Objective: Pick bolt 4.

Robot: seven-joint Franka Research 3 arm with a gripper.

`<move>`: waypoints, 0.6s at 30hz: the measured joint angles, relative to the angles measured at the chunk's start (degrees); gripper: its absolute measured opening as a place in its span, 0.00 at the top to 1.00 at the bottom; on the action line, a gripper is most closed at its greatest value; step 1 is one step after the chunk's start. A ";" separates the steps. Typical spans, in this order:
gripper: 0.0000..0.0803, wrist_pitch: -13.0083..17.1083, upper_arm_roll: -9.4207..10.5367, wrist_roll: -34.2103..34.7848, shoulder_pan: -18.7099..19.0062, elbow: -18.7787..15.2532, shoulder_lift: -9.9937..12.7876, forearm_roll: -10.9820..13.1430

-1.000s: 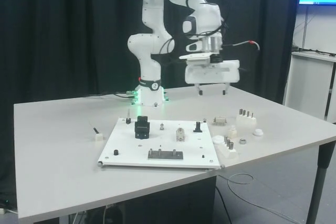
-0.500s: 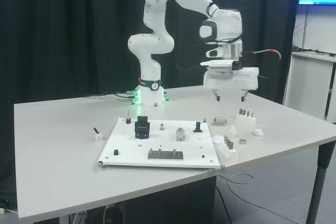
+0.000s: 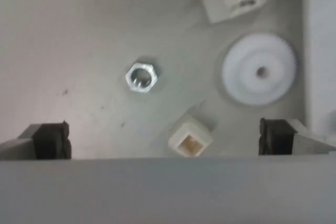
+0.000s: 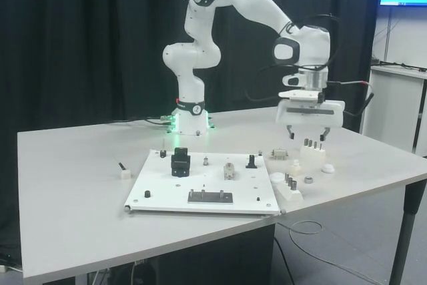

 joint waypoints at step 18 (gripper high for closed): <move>0.00 2.06 -0.80 7.16 1.67 2.37 5.46 -3.45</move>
